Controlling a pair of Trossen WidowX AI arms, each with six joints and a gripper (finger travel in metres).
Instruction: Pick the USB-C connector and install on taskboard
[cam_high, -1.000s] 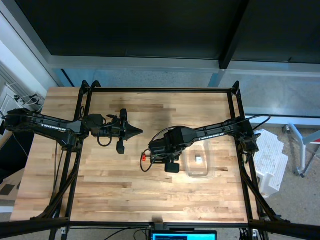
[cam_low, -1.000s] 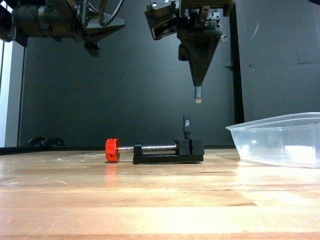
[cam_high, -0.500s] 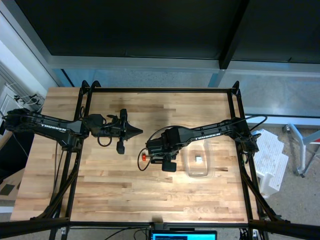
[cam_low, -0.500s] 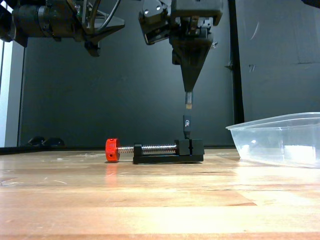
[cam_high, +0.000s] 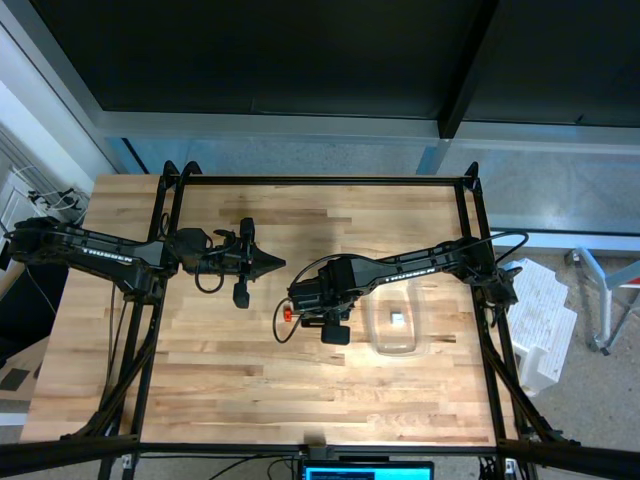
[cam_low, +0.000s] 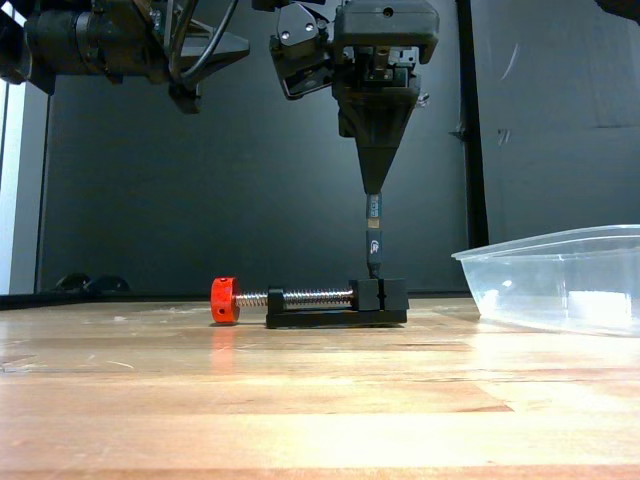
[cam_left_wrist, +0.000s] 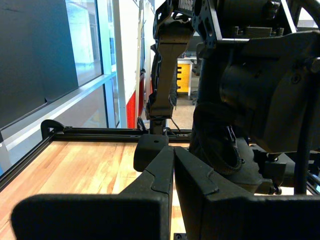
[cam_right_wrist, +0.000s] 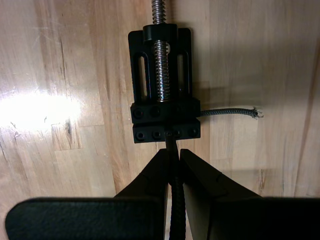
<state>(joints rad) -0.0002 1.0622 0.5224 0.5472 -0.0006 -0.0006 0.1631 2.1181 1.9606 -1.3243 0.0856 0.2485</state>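
Observation:
The taskboard (cam_low: 335, 302) is a small black block with a threaded screw, a red-orange knob (cam_low: 225, 300) at its left end and a thin upright pin (cam_low: 373, 252). My right gripper (cam_low: 373, 190) points straight down over that pin, shut on the USB-C connector (cam_low: 373, 210). The connector's lower end hangs just at the pin's top; I cannot tell whether they touch. The right wrist view shows the fingers (cam_right_wrist: 197, 175) closed on the thin dark connector (cam_right_wrist: 172, 150), in line with the taskboard (cam_right_wrist: 142, 112). My left gripper (cam_high: 272, 263) hovers shut at the left, holding nothing.
A clear plastic tray (cam_high: 412, 338) holding a small white cube (cam_high: 398, 317) stands to the right of the taskboard (cam_high: 300, 316); it shows as tray (cam_low: 560, 280) in the low view. A short braided cable stub (cam_right_wrist: 230, 113) sticks out from the board's side.
My right gripper has moved left and down with the connector, from beside and above the pin to directly over it, closing the gap. The left arm has not moved.

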